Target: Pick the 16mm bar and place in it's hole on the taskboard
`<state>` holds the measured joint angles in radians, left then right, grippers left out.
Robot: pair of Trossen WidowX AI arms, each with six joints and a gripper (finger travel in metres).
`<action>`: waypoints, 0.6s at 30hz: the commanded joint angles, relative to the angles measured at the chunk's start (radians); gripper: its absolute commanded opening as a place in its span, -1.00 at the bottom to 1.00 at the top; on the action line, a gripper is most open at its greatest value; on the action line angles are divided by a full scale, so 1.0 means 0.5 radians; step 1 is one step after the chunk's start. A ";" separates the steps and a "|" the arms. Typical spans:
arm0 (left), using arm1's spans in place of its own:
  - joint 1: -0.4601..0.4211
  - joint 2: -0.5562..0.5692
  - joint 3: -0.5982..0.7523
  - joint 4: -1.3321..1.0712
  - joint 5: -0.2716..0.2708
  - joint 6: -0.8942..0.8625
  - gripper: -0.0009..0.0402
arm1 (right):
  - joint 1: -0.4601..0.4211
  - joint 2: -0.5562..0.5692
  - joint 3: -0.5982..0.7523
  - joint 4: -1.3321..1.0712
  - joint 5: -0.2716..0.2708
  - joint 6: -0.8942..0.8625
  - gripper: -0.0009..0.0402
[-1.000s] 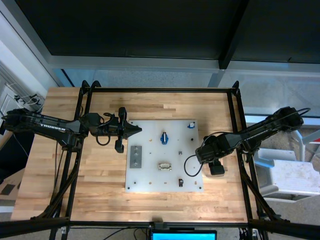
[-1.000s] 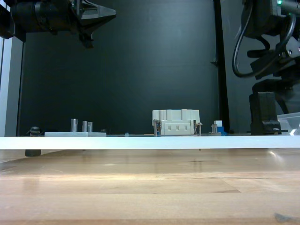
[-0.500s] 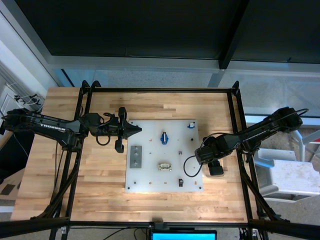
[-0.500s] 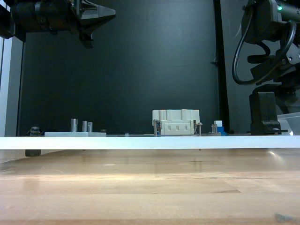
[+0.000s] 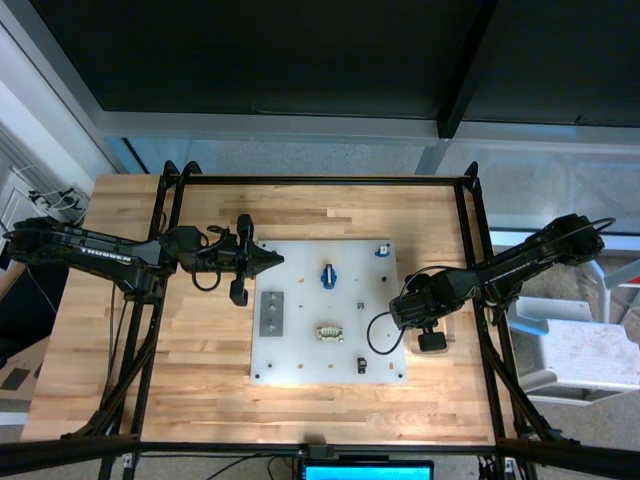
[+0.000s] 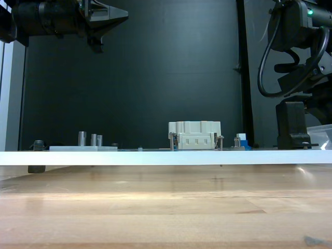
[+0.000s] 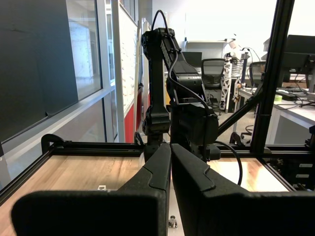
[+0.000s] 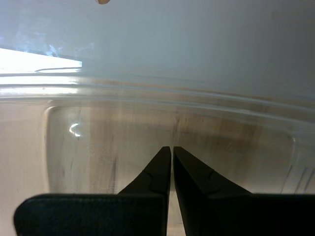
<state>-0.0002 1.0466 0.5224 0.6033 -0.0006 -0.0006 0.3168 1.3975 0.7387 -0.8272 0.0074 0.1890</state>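
Bar unlocated; left gripper (image 5: 276, 260), closed, hovers over the board's (image 5: 300, 350) far-left corner; right gripper (image 8: 171, 147), closed, points into a clear bin (image 8: 236, 142). White lettering on left arm (image 5: 90, 252) unreadable.

Wooden table (image 5: 200, 385) with white task board (image 5: 300, 355) flat at centre.

Left gripper (image 6: 124, 13) high over the white taskboard (image 6: 155, 157)

16mm bar, which I cannot single out for certain, three short silver pegs (image 6: 82, 139) standing upright in the grey block (image 5: 272, 312), left part of the white taskboard (image 5: 300, 370), tallest peg leftmost, none tilted
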 commanded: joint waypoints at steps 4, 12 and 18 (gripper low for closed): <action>0.000 0.001 0.001 0.000 0.000 0.000 -0.96 | 0.000 -0.002 0.001 -0.002 -0.005 0.008 -0.96; 0.001 0.002 0.001 0.000 0.000 0.000 -0.96 | 0.000 -0.018 0.082 -0.069 -0.017 0.009 -0.96; 0.000 0.001 0.001 0.000 0.001 0.001 -0.96 | 0.000 -0.087 0.191 -0.204 -0.016 0.018 -0.96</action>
<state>-0.0002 1.0466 0.5228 0.6029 -0.0006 -0.0006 0.3168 1.3624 0.8242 -0.9112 -0.0013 0.1970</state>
